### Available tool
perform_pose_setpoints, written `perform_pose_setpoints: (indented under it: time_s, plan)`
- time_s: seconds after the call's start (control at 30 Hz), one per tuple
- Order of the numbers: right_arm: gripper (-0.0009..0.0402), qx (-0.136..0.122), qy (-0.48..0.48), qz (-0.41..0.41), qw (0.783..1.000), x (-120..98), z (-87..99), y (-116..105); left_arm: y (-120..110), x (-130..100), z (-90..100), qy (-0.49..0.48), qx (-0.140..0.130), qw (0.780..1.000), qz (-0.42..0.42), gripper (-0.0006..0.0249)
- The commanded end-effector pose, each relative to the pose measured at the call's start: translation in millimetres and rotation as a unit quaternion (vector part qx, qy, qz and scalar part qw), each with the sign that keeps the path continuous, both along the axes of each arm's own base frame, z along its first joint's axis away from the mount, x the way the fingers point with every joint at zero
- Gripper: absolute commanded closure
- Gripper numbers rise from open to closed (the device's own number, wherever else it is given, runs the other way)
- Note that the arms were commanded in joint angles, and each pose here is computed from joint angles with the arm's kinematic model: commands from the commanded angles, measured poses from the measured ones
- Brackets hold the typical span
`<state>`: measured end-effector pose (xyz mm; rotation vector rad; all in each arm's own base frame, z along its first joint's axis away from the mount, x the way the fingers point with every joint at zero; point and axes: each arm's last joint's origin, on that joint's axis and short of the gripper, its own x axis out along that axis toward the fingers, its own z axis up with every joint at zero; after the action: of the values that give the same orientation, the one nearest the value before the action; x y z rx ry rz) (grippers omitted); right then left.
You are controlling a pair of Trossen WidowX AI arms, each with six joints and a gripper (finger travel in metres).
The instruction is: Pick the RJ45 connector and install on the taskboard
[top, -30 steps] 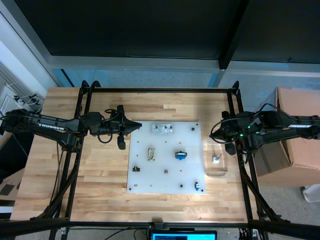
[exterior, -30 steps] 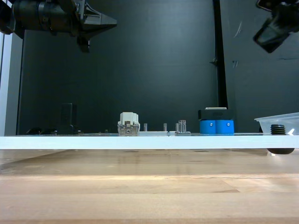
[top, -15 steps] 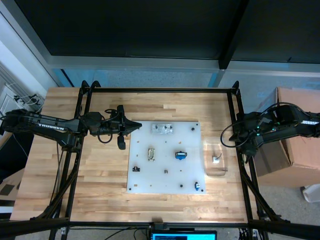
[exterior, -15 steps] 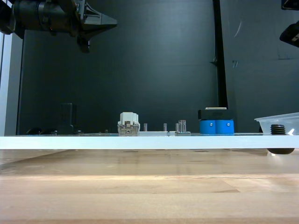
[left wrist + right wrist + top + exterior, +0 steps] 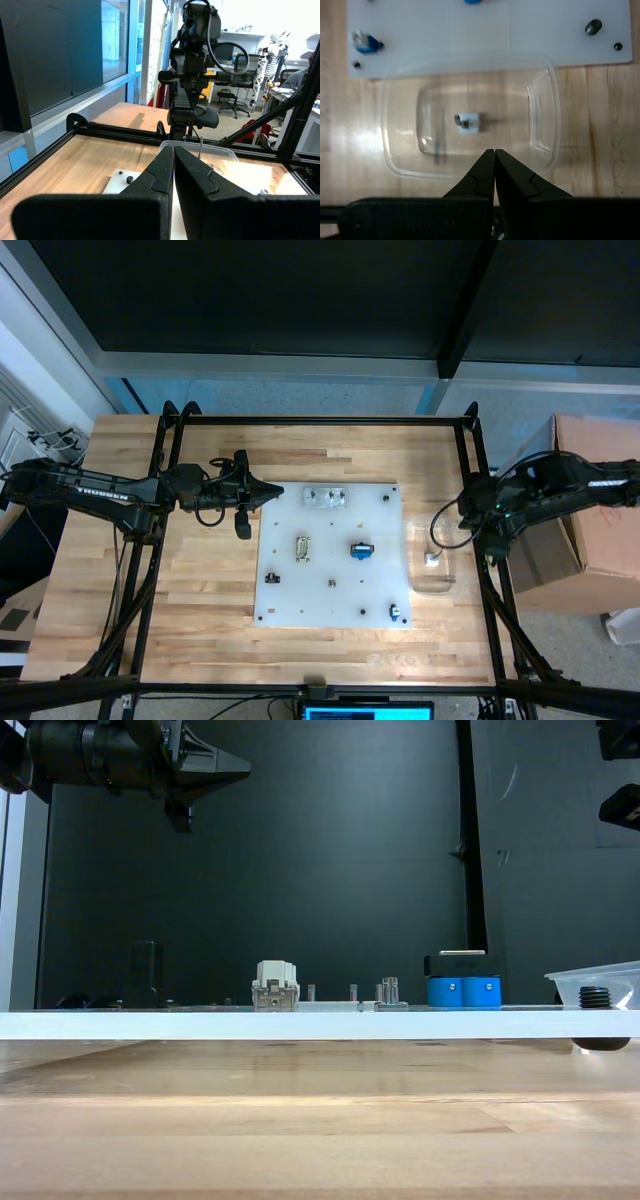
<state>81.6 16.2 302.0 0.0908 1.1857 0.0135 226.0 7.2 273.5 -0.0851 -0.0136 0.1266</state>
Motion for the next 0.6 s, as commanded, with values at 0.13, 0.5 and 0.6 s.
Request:
perform_pose_setpoints:
  time_s: [0.13,0.5,0.6]
  plan:
    - [0.0393,-0.023,0.026,0.018,0.999,10,-15.1,18,0,0,0.0,0.000,0.000,1.000,0.000,0.0243]
    - [0.0340,-0.027,0.046,-0.018,0.998,18,-43.0,35,0,0,0.0,0.000,0.000,1.000,0.000,0.0243]
    - [0.0299,-0.022,0.052,-0.025,0.998,19,-53.5,36,0,0,0.0,0.000,0.000,1.000,0.000,0.0243]
